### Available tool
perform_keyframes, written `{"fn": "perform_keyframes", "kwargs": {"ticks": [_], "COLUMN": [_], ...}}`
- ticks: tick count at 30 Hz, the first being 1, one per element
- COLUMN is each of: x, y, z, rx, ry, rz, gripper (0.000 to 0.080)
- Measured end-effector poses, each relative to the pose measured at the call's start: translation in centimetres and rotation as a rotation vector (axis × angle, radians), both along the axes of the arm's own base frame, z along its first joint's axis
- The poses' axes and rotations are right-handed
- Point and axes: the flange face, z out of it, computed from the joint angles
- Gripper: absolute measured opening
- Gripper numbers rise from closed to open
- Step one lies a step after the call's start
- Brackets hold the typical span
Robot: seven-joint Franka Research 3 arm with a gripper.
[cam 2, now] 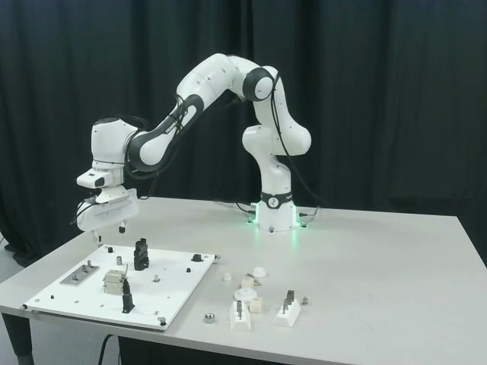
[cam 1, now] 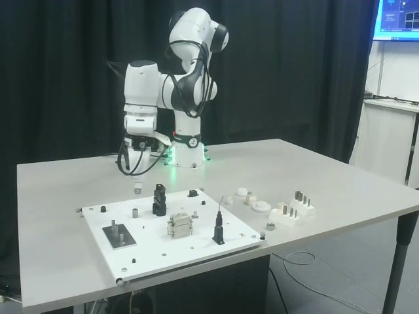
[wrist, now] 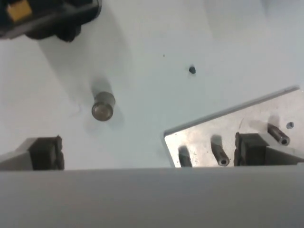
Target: Pick square peg 4.
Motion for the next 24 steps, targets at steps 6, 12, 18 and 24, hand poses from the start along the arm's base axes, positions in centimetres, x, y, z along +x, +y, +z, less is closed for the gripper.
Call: {"fn": "perform_keyframes", "kwargs": {"ticks": [6, 12, 18, 24], "x": [0.6, 1.4, 2.3, 3.2], "y": [1.3, 3.2, 5.6, 8.3], "z": [1.2, 2.5, 3.3, 3.8], "rx": [0.013, 0.034, 0.053, 0.059], "ry": [0.007, 0.016, 0.036, 0.065], "rz": [-0.025, -0.038, -0.062, -0.093], "gripper": [0.08, 0.08, 0.08, 0.08]}}
